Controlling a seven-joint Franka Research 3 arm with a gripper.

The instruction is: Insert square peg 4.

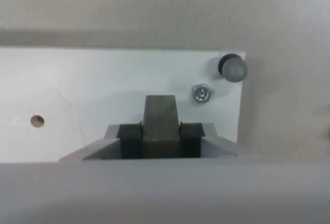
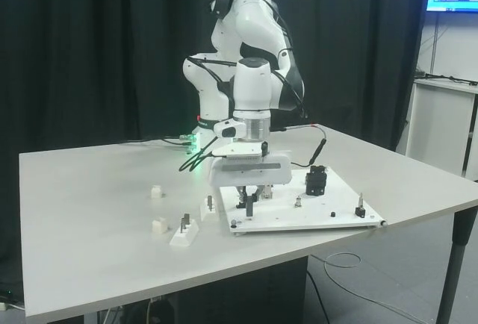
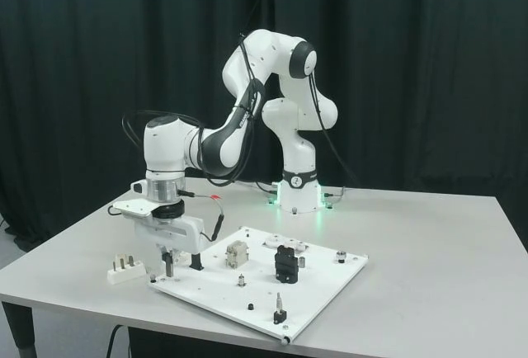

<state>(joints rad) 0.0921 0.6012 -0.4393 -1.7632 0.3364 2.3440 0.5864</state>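
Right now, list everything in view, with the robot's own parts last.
table: one, grey, under everything.
board: one, white, flat on the table below the hand.
square peg: one, grey, upright between the hand's fingers, over the board near its corner.
block fixture: one, black, mid board.
small upright pins: several, standing on the board.
screw: one, grey, in the board beside the peg.
peg holder: one, white, on the table off the board's end.
small blocks: two, white, on the table.
arm: one, white.
hand: one, closed on the peg.
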